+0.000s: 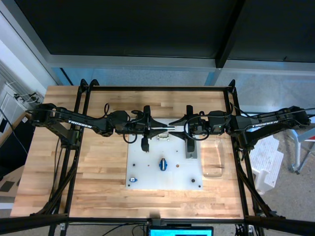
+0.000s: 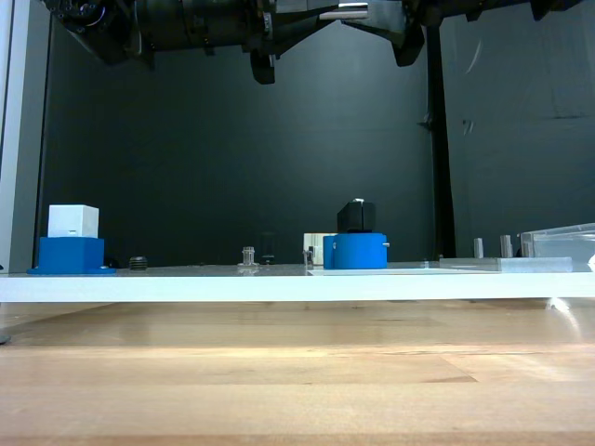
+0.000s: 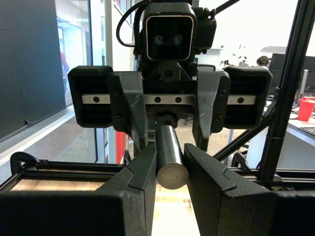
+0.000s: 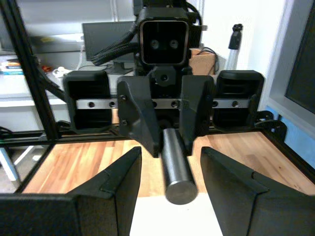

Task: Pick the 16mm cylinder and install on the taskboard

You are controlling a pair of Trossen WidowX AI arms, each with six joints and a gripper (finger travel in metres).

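The left gripper point(image 3: 171, 156) is clamped on the 16mm cylinder point(image 3: 172, 164) and holds it level, high above the upper middle of the taskboard point(image 1: 147, 172). The right gripper point(image 4: 170, 152) faces it, fingers apart on both sides of the free end. I judge this a handover: the right should close squarely before the left releases. Below lie the grey metal block point(image 1: 192, 153), blue connector point(image 1: 163, 164) and clear plastic tray point(image 1: 214, 164); a dropped cylinder could hit them.

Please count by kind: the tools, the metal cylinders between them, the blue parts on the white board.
Tools: 2, left tool and right tool, facing each other above the taskboard.
16mm cylinder: 1, clamped by the left tool.
Blue parts: 2.
Total: 5.
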